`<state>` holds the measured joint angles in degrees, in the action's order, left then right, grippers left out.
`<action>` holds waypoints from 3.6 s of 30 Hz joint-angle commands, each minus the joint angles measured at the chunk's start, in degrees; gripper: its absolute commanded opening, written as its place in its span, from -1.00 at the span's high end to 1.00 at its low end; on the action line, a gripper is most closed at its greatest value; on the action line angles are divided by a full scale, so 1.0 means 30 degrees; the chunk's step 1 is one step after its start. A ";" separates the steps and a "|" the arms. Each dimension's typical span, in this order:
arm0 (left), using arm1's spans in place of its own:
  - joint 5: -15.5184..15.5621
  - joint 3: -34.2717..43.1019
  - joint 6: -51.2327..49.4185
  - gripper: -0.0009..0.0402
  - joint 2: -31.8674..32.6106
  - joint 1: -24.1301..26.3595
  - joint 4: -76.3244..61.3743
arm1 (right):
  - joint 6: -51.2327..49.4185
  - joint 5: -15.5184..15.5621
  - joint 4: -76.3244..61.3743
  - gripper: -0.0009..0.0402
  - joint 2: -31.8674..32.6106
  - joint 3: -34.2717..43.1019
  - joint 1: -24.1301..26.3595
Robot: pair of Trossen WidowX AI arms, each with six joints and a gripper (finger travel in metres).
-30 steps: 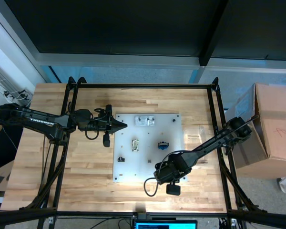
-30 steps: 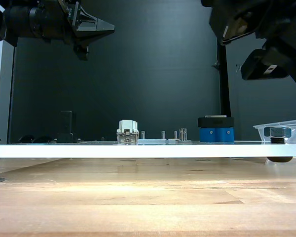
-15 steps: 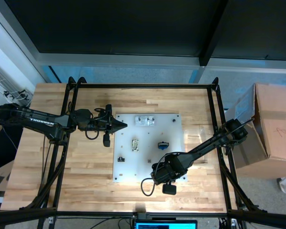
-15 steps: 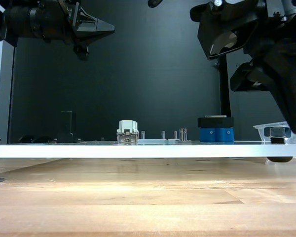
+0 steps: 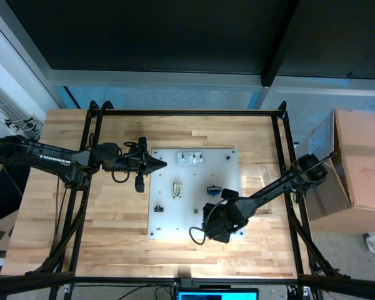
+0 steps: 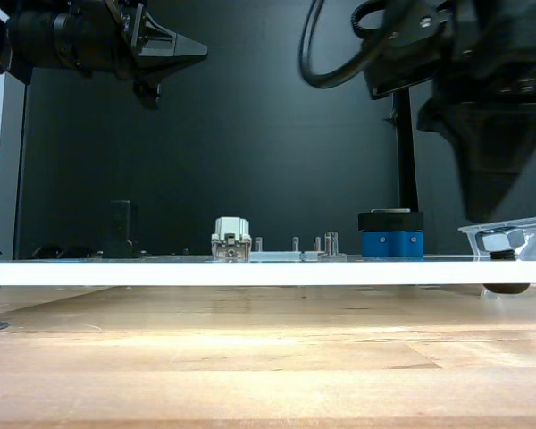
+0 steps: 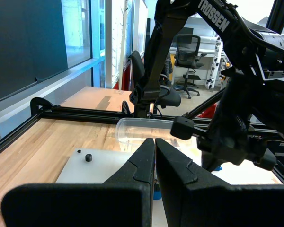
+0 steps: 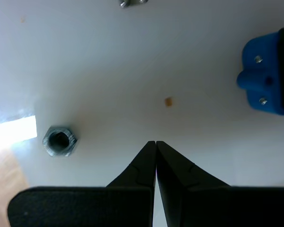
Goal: Unfasten the M12 nut and place it in the container
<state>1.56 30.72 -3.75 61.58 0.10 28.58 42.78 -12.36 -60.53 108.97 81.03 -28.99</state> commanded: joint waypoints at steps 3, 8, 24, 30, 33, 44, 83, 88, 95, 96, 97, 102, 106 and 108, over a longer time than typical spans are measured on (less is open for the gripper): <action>-0.0007 0.0000 0.0000 0.96 0.0007 -0.0007 0.0007 | 0.0692 0.1545 0.0015 0.96 -0.0189 0.0000 -0.0015; 0.0000 0.0000 0.0000 0.96 0.0007 0.0000 0.0000 | 0.2951 0.3082 0.0168 0.90 -0.0612 0.0372 0.0000; -0.0007 0.0000 0.0000 0.96 0.0007 -0.0007 0.0000 | 0.6579 0.3126 -0.3475 -0.20 0.0488 0.5071 0.0313; -0.0007 0.0000 0.0000 0.96 0.0007 0.0000 0.0000 | 0.6594 0.3118 -0.3606 -0.37 0.0852 0.5639 0.0459; -0.0007 0.0000 0.0000 0.96 0.0007 0.0000 0.0007 | 0.6586 0.3126 -0.3592 -0.38 0.1056 0.5639 0.0495; -0.0007 0.0000 0.0000 0.96 0.0007 -0.0007 0.0000 | 0.6251 0.3133 -0.2739 -0.38 0.2565 0.5632 0.0546; -0.0007 0.0000 0.0000 0.96 0.0007 0.0000 0.0000 | 0.5574 0.2863 -0.0976 0.59 0.3789 0.4532 0.0583; -0.0007 0.0000 0.0000 0.96 0.0007 -0.0007 0.0000 | 0.5530 0.2550 -0.0933 0.83 0.3789 0.4532 0.0583; -0.0007 0.0000 0.0000 0.96 0.0007 -0.0007 0.0000 | 0.5435 0.2565 -0.0889 0.93 0.3789 0.4532 0.0583; -0.0007 0.0000 0.0000 0.96 0.0007 -0.0007 0.0000 | 0.5435 0.2565 -0.0867 0.94 0.3789 0.4532 0.0583; -0.0007 0.0000 0.0000 0.96 0.0007 0.0000 0.0000 | 0.5435 0.2572 -0.0860 0.94 0.3789 0.4532 0.0583; -0.0007 0.0000 0.0000 0.96 0.0007 -0.0007 0.0000 | 0.5435 0.2630 -0.0831 0.95 0.3789 0.4532 0.0583; -0.0007 0.0000 0.0000 0.96 0.0007 -0.0007 0.0000 | 0.5421 0.2630 -0.0816 0.95 0.3781 0.4532 0.0583; -0.0007 0.0000 0.0000 0.96 0.0007 -0.0007 0.0000 | 0.5399 0.2630 -0.0794 0.96 0.3687 0.4532 0.0583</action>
<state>1.56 30.70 -3.75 61.58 0.10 28.56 59.05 -4.47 -62.96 120.25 94.59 -27.22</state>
